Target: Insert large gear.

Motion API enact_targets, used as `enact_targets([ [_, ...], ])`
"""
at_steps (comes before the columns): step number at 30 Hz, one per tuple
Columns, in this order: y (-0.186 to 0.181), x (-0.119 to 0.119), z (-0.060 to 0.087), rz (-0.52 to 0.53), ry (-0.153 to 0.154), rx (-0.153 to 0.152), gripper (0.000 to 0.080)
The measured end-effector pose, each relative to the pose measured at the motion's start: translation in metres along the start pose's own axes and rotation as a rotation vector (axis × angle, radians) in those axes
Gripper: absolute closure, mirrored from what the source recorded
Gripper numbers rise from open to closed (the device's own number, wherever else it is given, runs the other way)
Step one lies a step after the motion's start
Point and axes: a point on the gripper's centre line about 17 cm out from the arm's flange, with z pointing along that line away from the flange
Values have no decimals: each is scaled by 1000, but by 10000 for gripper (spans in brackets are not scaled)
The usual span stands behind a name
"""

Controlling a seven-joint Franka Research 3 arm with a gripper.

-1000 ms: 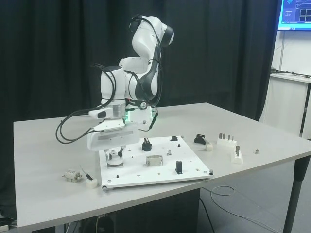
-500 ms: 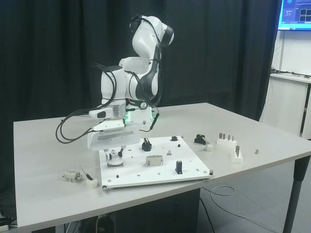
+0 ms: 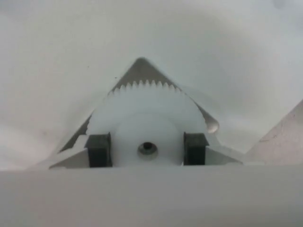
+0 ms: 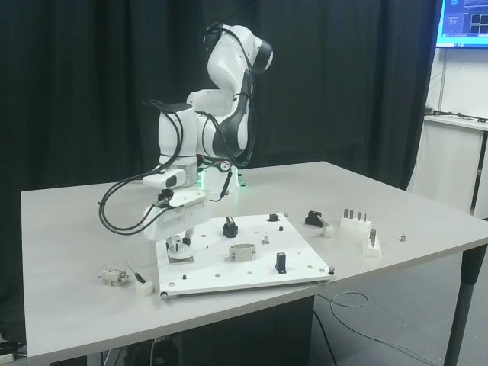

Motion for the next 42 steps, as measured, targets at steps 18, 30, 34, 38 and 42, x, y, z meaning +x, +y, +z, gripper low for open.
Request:
enact_targets([
  [18,0,0,0,440,8,3,476],
  [30,0,1,0,774,9,7,476],
  [34,0,1,0,855,9,7,476],
  [38,0,1,1,891,9,6,476],
  [42,0,1,1,891,9,5,476],
])
